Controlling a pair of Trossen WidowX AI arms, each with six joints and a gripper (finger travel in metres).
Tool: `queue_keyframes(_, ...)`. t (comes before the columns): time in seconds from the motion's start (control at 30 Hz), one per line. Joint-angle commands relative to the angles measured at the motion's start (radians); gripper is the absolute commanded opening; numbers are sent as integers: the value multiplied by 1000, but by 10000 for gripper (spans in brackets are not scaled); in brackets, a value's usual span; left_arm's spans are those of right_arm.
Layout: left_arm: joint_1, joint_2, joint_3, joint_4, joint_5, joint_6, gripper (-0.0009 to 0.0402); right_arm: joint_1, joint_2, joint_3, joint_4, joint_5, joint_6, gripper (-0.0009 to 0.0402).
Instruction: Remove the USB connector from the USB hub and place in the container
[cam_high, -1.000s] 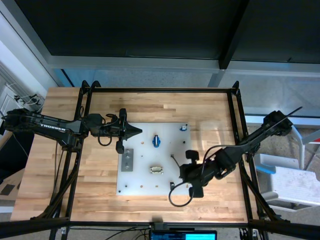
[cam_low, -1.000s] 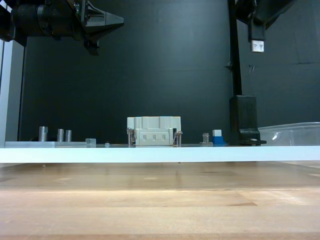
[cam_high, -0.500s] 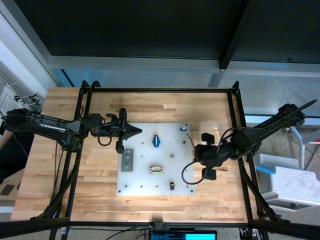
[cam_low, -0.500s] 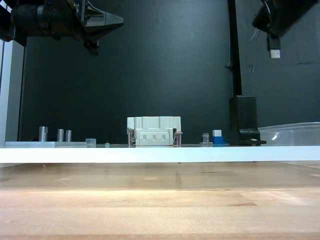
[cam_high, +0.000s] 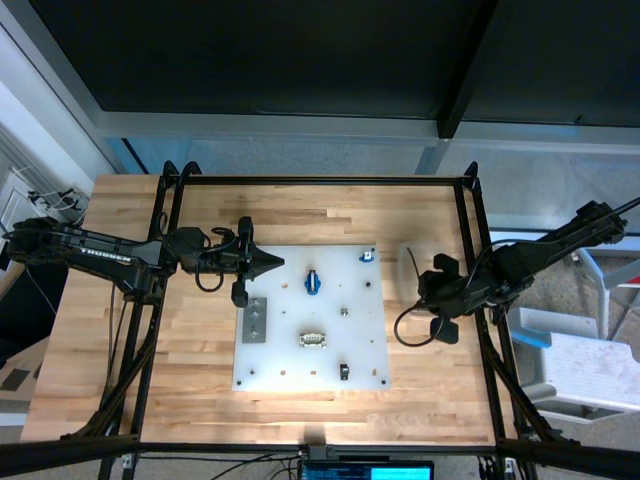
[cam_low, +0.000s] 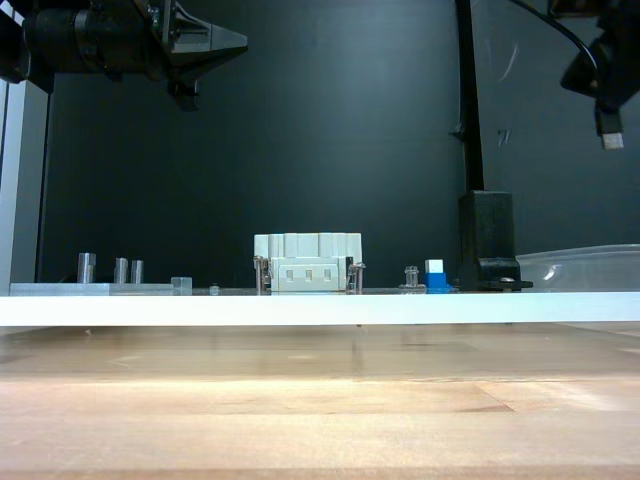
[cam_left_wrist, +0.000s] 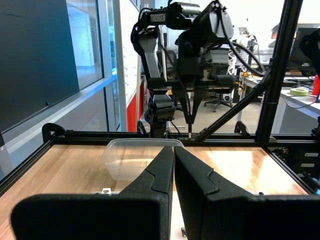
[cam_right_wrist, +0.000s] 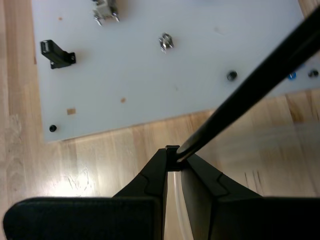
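So at this point your right tool (cam_right_wrist: 172, 151) was pinched down tight on the USB connector (cam_low: 610, 131), fingers closed to about the width of the cable and no slack that I could see. In the low view it sat way up in the upper right of the frame. The silvery plug end hung straight down under it, well above the rim of the container (cam_low: 575, 262) in the lower right, with nothing touching. From above, that tool was over the strip of wooden surface (cam_high: 200, 400) just right of the white board (cam_high: 360, 320), about where the faint outline of the container showed. I honestly couldn't tell if the plug was dead over the tub or just beside its edge. The USB hub (cam_high: 344, 372) sat on the board near its front right corner, lower centre of the high frame, and the connector was well clear of it. Your left tool (cam_left_wrist: 173, 149) hung in the air over the board's left edge, upper left of the low frame. Its fingers were pressed together with only a hairline between them, gripping nothing. On the board you also had the grey metal block (cam_high: 258, 322) toward the left, the silver-beige connector (cam_high: 314, 342) near the middle, and the blue clip (cam_high: 313, 282) a bit behind it.
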Motion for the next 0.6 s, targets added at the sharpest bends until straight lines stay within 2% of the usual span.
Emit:
queue_keyframes(0.03,0,0,0,0,0,0,1,0,-45,-37,-24,0,57,0)
queue_keyframes(0.4,0,0,0,0,0,0,1,-4,-106,-89,-96,-5,234,0)
queue_keyframes(0.6,0,0,0,0,0,0,1,-45,-109,-89,-195,-14,366,0)
